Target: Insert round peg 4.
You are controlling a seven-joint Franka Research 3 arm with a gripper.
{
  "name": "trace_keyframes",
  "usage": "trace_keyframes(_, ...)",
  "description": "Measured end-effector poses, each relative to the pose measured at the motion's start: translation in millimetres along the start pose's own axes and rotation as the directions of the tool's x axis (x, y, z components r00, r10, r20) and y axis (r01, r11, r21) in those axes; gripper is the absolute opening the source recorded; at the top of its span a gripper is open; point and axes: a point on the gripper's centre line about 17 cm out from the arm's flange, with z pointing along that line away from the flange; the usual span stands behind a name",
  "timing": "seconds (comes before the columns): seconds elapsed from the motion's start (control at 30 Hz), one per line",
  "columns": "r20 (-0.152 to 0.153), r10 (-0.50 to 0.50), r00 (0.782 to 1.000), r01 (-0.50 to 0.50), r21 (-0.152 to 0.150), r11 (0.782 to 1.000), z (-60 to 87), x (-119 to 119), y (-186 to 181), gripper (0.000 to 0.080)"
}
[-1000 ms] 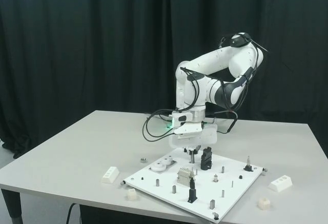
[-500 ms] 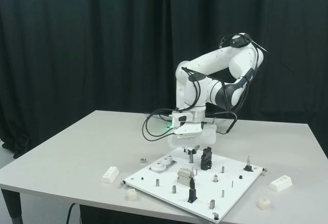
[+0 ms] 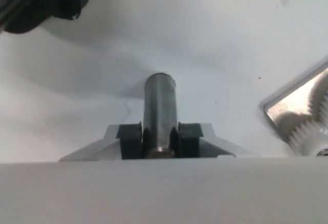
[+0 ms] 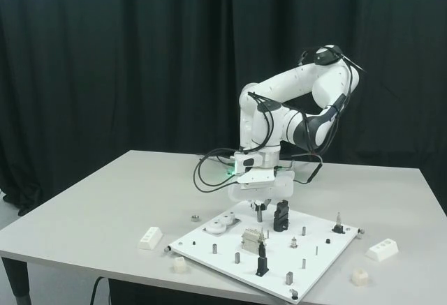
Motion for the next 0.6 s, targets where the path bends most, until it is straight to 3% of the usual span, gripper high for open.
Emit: trace_keyframes(0.6, -0.003, -0.008, 1.0, 0.008, -0.003, 1.0, -1.0, 2.8, -0.6, 0.0147)
